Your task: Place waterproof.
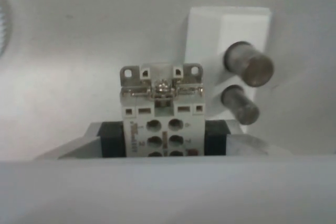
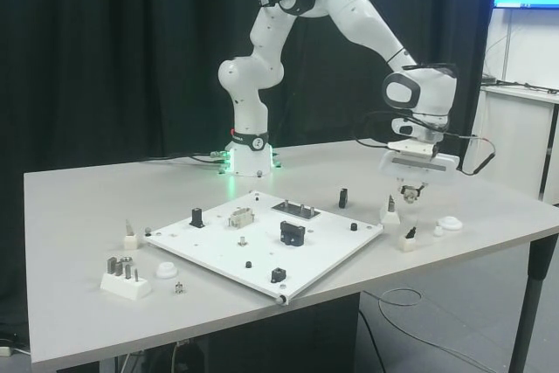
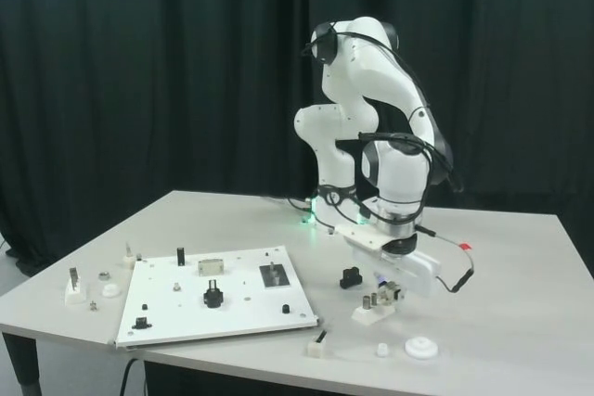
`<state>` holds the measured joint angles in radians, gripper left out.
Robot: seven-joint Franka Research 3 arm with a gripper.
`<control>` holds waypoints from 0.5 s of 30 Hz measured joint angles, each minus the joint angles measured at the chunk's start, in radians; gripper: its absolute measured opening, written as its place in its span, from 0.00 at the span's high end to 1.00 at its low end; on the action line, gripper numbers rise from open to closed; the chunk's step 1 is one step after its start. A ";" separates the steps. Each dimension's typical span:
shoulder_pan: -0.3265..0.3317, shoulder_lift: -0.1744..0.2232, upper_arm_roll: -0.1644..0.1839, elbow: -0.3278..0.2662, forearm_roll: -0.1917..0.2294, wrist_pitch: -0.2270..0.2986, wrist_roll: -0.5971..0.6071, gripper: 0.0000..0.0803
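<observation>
Worktop (image 2: 79,207): grey, carrying a white board with loose small parts on both sides of it.
Left holder (image 2: 125,279): white block with upright grey pins, near the worktop's left front. Well apart from the arm and not part of the present step, in my judgement.
Board (image 2: 336,235): white plate with several black and grey fixtures standing on it. Nothing of the arm is above it.
Pale fixture (image 2: 239,217): on the board's middle left. It looks similar to the held part, but I cannot tell whether it is the target seat.
Arm (image 2: 349,19): white, reaching from its base at the back over to the right, past the board's right corner.
Gripper (image 2: 410,188): hanging low, off the board and just above the worktop.
Jaws: clenched on the waterproof connector (image 1: 160,108). In the wrist view the black pads (image 1: 111,139) press on both of its flanks.
Waterproof connector: white body with round holes in its face and a metal clip at its far end. It is carried in the air and touches nothing below.
Peg block (image 1: 231,30): small white block with two grey pegs, on the worktop just beside and beneath the held part.
Round part (image 2: 450,224): white disc further right, untouched.
Done: the grasp is secure and the part is off the surface.
Left: carry it to its seat, lower it, and let go. The placing itself is not yet begun, as far as I can judge.
</observation>
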<state>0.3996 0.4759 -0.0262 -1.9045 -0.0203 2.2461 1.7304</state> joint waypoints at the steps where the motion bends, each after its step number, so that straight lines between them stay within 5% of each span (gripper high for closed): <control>1: 0.000 0.000 -0.002 0.000 0.000 -0.003 -0.005 0.61; 15: -0.002 0.000 -0.016 0.001 0.000 -0.018 -0.056 0.61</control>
<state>0.3981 0.4759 -0.0422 -1.9036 -0.0203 2.2284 1.6744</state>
